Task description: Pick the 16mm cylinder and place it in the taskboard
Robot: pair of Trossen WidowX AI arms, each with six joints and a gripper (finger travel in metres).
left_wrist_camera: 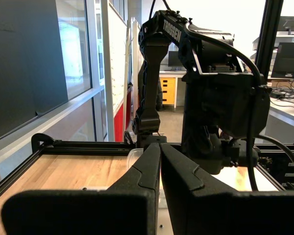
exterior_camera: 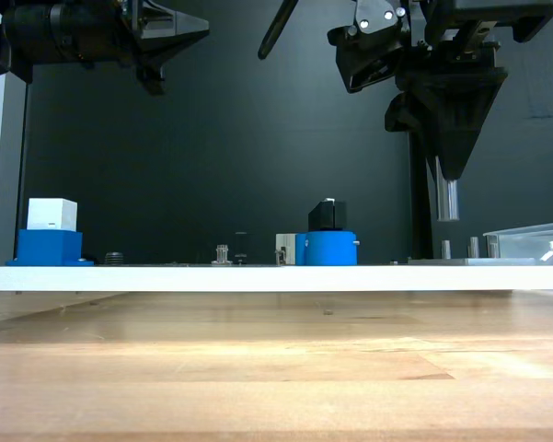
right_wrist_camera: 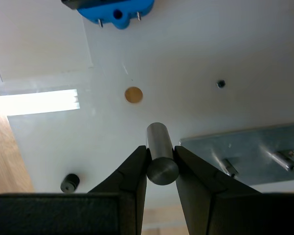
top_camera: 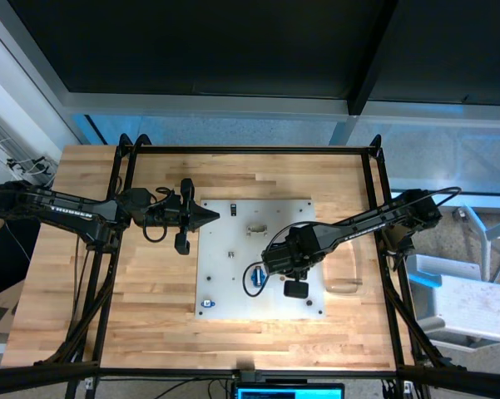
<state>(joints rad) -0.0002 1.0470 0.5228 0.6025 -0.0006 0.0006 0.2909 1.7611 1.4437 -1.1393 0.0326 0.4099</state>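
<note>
Grips the cylinder [right_wrist_camera: 159, 147] upright between the right gripper [right_wrist_camera: 160, 155] fingers, hanging clear above the taskboard [right_wrist_camera: 210, 49]. Parks the left gripper [top_camera: 206, 216] at the board's 10 o'clock edge, fingers pressed together. Reads "TROSSEN" in white along the right arm [left_wrist_camera: 173, 32].

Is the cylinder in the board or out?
Out: right tool holds the cylinder upright above the board; low view shows a gap. Left tool shut, raised at board's left edge.
</note>
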